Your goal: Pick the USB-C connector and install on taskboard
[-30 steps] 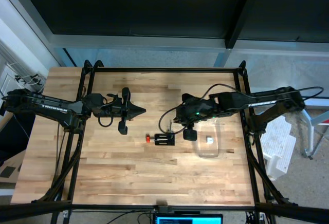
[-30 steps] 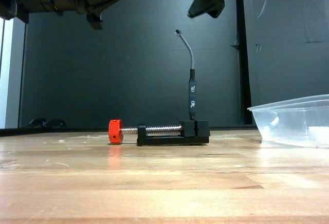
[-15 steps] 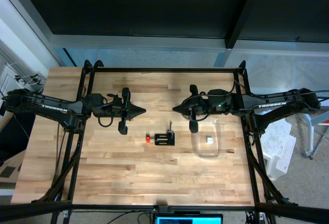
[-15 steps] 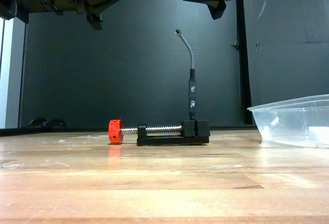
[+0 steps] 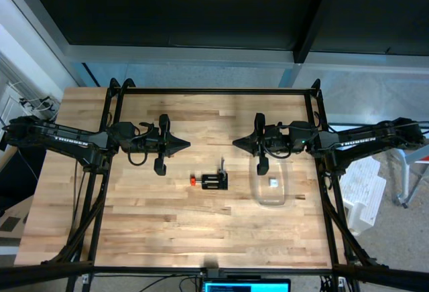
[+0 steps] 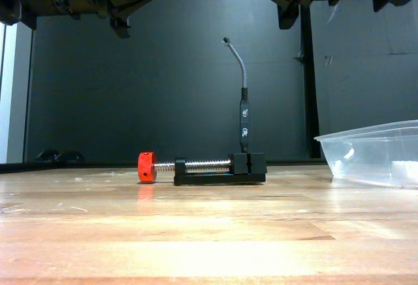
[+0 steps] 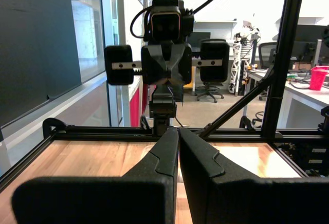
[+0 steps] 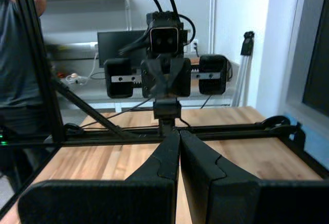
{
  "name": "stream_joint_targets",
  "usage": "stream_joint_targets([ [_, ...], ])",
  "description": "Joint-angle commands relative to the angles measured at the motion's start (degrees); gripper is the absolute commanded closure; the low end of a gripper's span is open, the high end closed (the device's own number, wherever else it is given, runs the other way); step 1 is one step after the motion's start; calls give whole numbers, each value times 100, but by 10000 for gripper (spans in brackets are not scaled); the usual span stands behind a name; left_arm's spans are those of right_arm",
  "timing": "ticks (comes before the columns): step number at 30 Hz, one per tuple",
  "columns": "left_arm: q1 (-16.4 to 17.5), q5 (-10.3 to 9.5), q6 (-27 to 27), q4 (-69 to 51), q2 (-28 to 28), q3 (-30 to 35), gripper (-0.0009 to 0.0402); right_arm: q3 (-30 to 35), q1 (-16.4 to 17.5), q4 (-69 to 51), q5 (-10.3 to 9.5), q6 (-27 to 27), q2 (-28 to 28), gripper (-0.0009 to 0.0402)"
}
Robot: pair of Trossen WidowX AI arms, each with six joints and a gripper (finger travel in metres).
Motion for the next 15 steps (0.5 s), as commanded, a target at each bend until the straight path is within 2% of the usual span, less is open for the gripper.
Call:
stream_joint_targets([
  [1, 0, 0, 0, 2, 2, 2, 393, -35, -17, 15, 7, -9, -42, 393],
  [15, 2, 0, 0, 2, 2, 2, 393, -11, -15, -59, 17, -4, -55, 393],
])
